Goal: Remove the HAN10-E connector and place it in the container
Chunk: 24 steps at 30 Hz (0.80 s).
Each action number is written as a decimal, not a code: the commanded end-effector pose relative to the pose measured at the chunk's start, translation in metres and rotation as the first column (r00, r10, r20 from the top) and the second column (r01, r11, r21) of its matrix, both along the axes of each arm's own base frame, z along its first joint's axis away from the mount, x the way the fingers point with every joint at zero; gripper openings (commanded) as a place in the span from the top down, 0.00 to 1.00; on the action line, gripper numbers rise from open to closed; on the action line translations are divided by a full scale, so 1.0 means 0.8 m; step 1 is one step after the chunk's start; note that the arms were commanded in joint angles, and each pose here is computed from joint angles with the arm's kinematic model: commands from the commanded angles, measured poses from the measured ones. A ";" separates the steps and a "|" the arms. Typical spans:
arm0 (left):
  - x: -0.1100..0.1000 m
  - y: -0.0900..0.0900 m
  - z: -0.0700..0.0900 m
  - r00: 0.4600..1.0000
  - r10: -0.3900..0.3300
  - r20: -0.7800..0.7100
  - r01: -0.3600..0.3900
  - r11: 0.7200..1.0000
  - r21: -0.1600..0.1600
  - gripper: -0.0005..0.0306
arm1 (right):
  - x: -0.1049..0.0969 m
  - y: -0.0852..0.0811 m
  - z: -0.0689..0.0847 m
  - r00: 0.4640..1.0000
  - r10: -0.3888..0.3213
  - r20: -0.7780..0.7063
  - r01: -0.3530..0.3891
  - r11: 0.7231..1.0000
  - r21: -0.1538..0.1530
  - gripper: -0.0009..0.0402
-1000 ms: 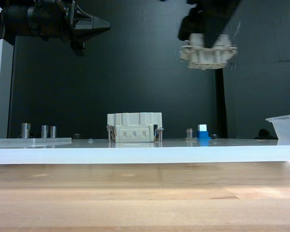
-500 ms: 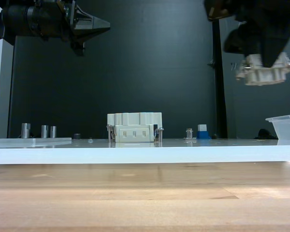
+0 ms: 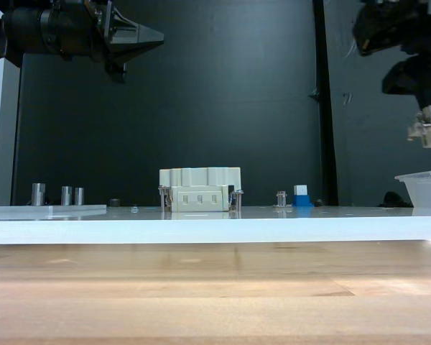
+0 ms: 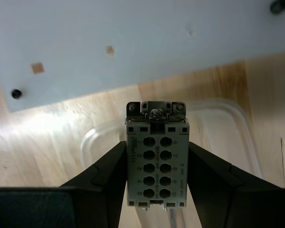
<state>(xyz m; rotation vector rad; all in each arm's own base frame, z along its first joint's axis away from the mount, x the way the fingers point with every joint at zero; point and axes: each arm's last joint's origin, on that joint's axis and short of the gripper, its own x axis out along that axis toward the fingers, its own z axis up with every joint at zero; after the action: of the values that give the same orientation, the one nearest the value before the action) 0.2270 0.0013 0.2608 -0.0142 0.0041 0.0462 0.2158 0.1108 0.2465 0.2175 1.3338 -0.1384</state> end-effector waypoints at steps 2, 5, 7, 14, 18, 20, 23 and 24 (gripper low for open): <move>0.000 0.000 0.000 1.000 0.000 0.000 0.000 1.000 0.000 0.98 | -0.013 -0.001 -0.005 0.999 -0.032 -0.008 0.032 0.999 0.005 0.93; 0.000 0.000 0.000 1.000 0.000 0.000 0.000 1.000 0.000 0.98 | -0.023 -0.003 -0.011 0.998 -0.056 -0.014 0.056 0.998 0.011 0.93; 0.000 0.000 0.000 1.000 0.000 0.000 0.000 1.000 0.000 0.98 | -0.030 -0.003 -0.015 0.998 -0.067 -0.021 0.067 0.998 0.012 0.93; 0.000 0.000 0.000 1.000 0.000 0.000 0.000 1.000 0.000 0.98 | -0.049 0.002 -0.038 0.994 -0.102 -0.035 0.102 0.995 0.022 0.93; 0.000 0.000 0.000 1.000 0.000 0.000 0.000 1.000 0.000 0.98 | -0.055 0.004 -0.051 0.992 -0.123 -0.031 0.124 0.992 0.012 0.93; 0.000 0.000 0.000 1.000 0.000 0.000 0.000 1.000 0.000 0.98 | -0.057 0.005 -0.057 0.990 -0.137 -0.027 0.138 0.990 0.011 0.93; 0.000 0.000 0.000 1.000 0.000 -0.001 0.000 1.000 0.000 0.98 | -0.059 0.005 -0.064 0.988 -0.150 -0.027 0.151 0.988 0.015 0.93; 0.000 0.000 0.000 1.000 0.000 0.000 0.000 1.000 0.000 0.98 | -0.060 0.004 -0.066 0.988 -0.149 -0.026 0.150 0.989 0.017 0.93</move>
<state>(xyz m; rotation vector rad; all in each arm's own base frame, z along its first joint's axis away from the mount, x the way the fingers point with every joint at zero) 0.2270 0.0013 0.2608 -0.0142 0.0044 0.0458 0.1683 0.1144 0.1959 0.3319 1.3450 -0.2580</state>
